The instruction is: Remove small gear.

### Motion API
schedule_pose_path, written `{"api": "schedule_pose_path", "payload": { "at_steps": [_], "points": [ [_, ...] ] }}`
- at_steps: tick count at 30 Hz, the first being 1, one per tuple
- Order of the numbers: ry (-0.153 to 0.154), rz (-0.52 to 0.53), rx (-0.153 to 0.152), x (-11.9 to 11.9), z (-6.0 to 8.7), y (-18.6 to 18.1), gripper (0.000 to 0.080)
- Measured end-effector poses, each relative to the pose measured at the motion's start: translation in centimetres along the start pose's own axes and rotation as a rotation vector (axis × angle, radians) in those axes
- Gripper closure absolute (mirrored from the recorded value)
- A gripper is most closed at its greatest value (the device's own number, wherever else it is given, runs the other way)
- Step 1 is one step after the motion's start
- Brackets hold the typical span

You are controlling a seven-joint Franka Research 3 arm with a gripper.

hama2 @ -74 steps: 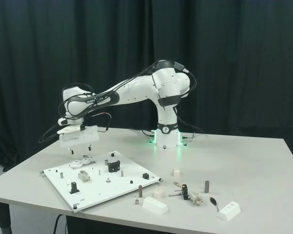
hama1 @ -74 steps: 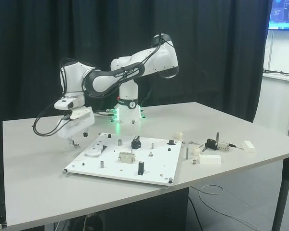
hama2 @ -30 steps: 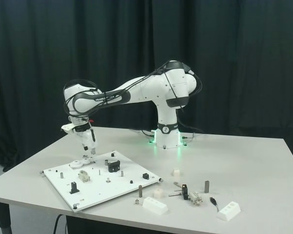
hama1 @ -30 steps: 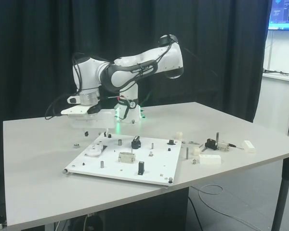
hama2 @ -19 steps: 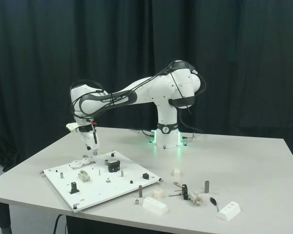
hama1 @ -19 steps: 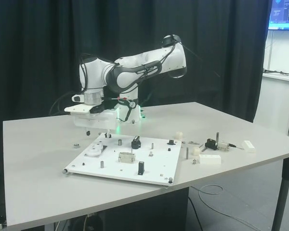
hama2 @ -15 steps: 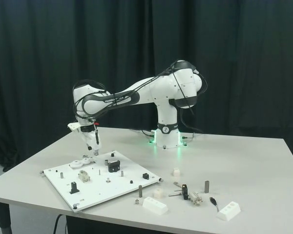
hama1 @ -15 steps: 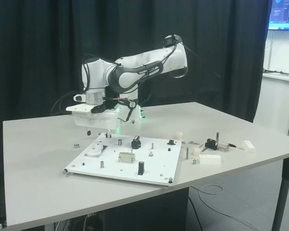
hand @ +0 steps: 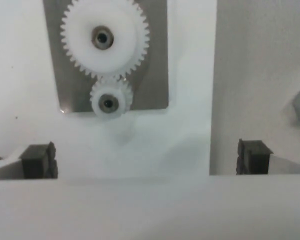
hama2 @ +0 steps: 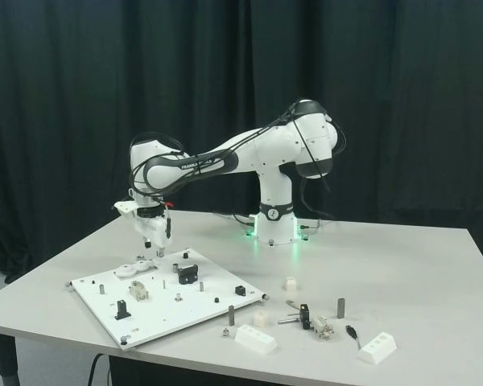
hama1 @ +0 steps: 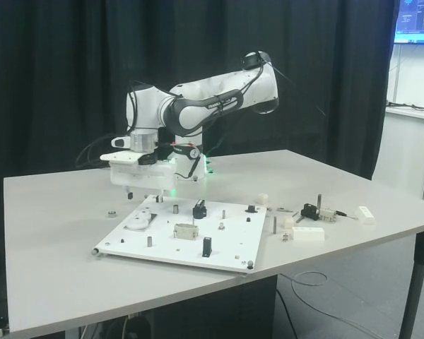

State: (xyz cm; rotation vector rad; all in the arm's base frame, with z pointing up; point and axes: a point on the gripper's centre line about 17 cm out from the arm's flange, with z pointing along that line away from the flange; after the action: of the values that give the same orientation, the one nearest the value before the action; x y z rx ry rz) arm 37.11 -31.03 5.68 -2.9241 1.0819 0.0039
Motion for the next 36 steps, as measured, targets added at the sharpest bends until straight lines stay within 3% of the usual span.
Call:
{"api": "schedule_pose_path", "payload": {
  "at_steps": [9, 21, 27, 36],
  "points": [
    [0.021, 0.006, 0.023, 0.9, 0.5, -0.6, 0.0003],
    [0.035, 0.002, 0.011, 3.3, 1.1, -0.3, 0.0003],
    [0.024, 0.005, 0.015, 3.7, 1.5, -0.1, 0.0003],
    [-0.019, 0.001, 0.022, 2.6, 1.7, -0.2, 0.0003]
  ]
}}
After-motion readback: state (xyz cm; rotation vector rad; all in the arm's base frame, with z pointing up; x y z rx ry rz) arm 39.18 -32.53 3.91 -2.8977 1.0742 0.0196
